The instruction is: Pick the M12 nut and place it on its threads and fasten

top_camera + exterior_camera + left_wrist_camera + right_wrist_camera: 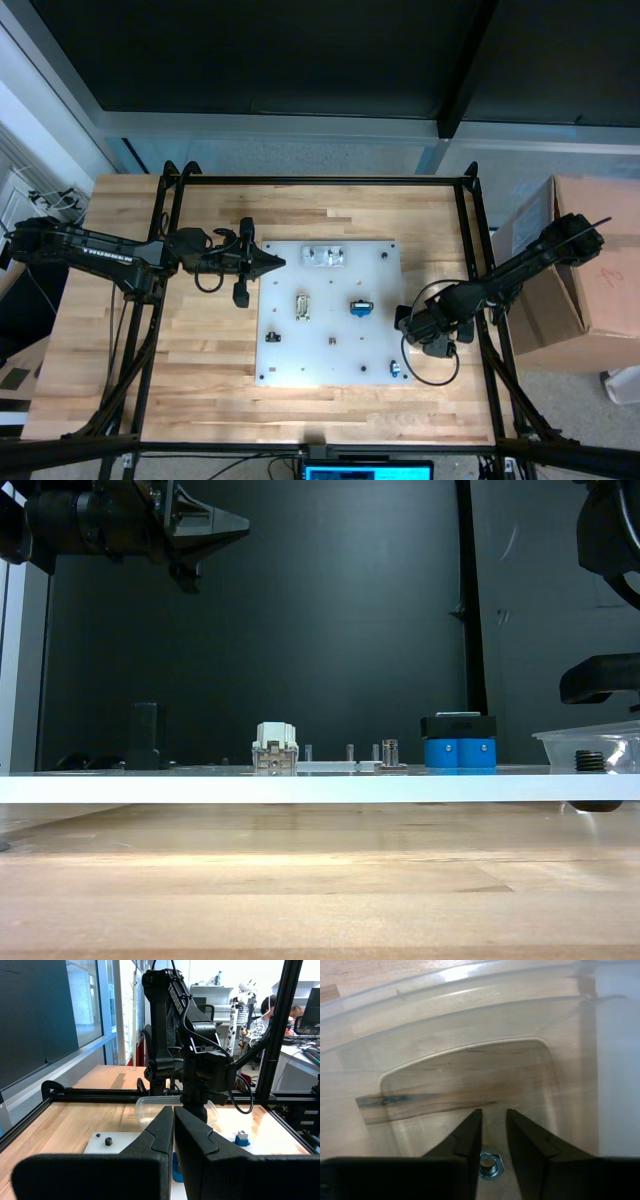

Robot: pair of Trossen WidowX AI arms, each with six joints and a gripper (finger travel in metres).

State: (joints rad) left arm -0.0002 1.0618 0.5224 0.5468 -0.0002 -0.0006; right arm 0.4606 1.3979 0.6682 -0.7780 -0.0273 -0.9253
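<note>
Robotics lab. Black frame rig (320, 180) around a wooden bench (120, 330). Past the left hand (172, 1110): office desks (300, 1050), a monitor (315, 1002), a seated person (272, 1007), shelved gear (215, 990).

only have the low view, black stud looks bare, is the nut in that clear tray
Observer: Yes, the right wrist view shows the M12 nut inside the clear tray; whether it is gripped I cannot tell.
Operator: where is the right gripper
Observer: The right gripper is down inside the tray, with the nut right at it.
Operator: and the left one
Observer: The left gripper, shut, hangs over the far left part of the board, seen from above.
</note>
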